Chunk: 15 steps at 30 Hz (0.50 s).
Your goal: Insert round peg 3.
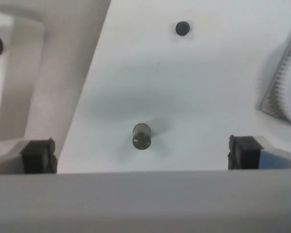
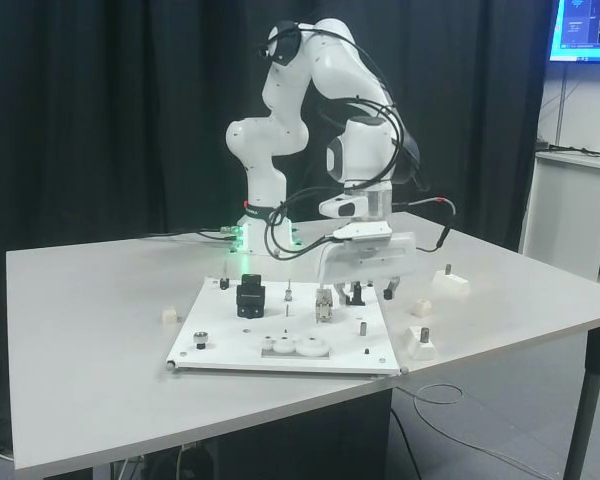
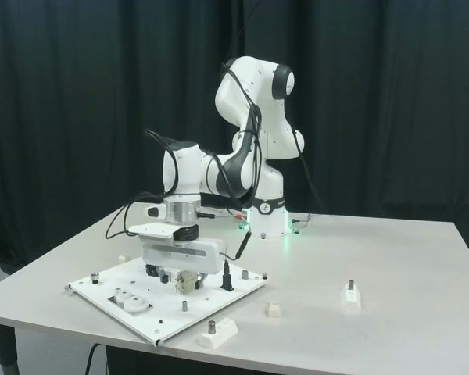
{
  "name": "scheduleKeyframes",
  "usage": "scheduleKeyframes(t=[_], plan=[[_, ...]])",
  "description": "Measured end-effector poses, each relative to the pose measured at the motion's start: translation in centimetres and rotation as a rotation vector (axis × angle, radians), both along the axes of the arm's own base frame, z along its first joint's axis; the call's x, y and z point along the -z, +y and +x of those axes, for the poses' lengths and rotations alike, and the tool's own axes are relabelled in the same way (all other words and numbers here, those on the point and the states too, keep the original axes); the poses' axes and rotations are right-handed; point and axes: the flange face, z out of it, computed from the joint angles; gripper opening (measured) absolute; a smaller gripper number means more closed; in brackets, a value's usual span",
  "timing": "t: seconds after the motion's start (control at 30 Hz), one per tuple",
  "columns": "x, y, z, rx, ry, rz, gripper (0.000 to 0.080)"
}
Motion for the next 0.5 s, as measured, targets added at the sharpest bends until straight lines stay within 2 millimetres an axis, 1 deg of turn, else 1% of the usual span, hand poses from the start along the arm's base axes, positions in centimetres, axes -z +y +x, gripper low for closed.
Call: scheduleKeyframes(t=[0.03,0.07,0.13,0.17,0.5], plan=[[-0.12,-0.02,-0.01,0.001,0.001,0.001,0.0704],[-0.24,-0.06,-0.01,0.002,0.002,0.002,0.0780],[-0.43,-0.12,-0.01,0.003,0.002,0.003,0.0780],[-0.50,-0.15,0.00,0.004,0.002,0.003,0.0797],[-1.08,-0.60,0.02,0.018,0.008,0.006,0.0799]])
